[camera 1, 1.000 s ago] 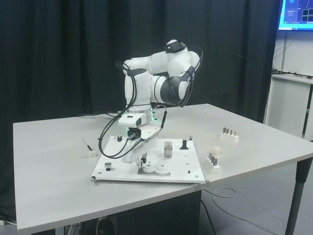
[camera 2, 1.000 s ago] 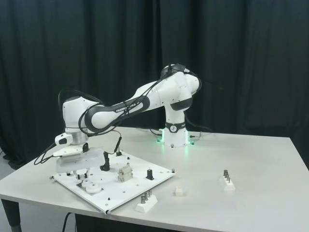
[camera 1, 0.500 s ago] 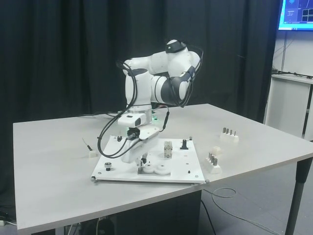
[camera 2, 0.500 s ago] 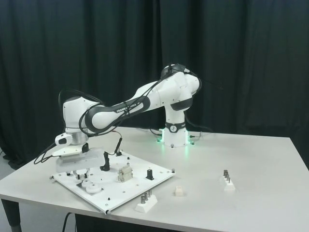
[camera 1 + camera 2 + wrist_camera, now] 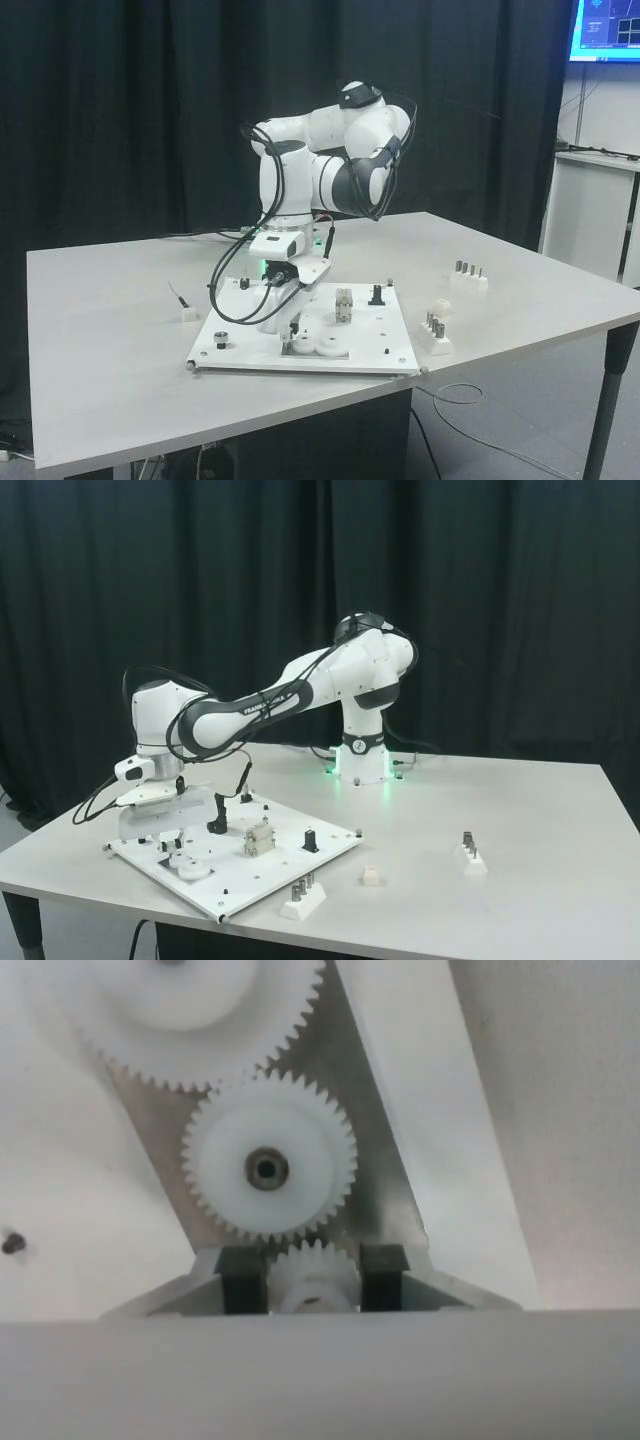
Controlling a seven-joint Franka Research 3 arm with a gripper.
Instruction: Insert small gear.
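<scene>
Black curtains behind; my gripper (image 5: 312,1280) pinches the small white toothed plastic gear (image 5: 313,1272); I should mesh it squarely beside the middle white gear (image 5: 268,1168).

Not much to read here, honestly. The only lettering I can make out is the "FRANKA" branding printed in white along the black part of the arm's forearm (image 5: 262,704) in the second room view, running up and away from the gripper; whatever follows that word is too small to tell. There's also a screen (image 5: 606,30) way off up in the far corner of the first room view with something on it, but it's unreadable.
</scene>
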